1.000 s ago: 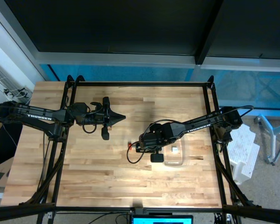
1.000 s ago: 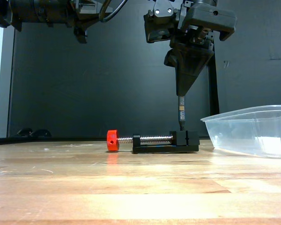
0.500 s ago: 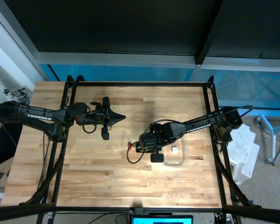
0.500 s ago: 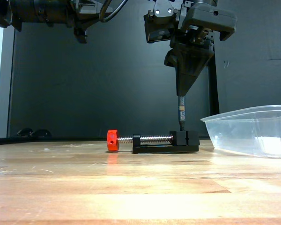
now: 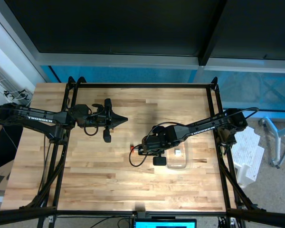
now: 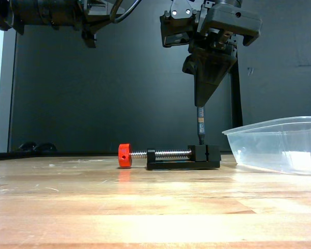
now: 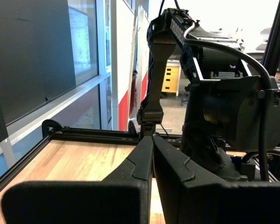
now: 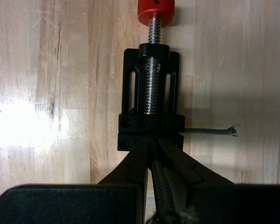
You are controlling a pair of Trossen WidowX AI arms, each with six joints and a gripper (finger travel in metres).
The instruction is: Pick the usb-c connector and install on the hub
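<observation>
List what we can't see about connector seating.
- Insertion depth: low view, the usb-c connector meets the hub, its tip hidden; right wrist view, the right gripper, shut on it over the hub, covers it.
- High view: the right arm hides the connector.
- Pale piece in clear tray: too small to identify.
- Left gripper, parked shut at left over the table: its view shows neither.

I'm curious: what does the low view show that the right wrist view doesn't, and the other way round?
Only the low view: the clear tray beside the hub, and the usb-c connector upright, its tip at the hub's block. Only the right wrist view: a thin frayed cord sticking sideways out of the hub. Both: the hub's red knob and threaded screw, and the right gripper shut on the connector. The left gripper, shut, is parked over the table's left part, plain only in the high view.
</observation>
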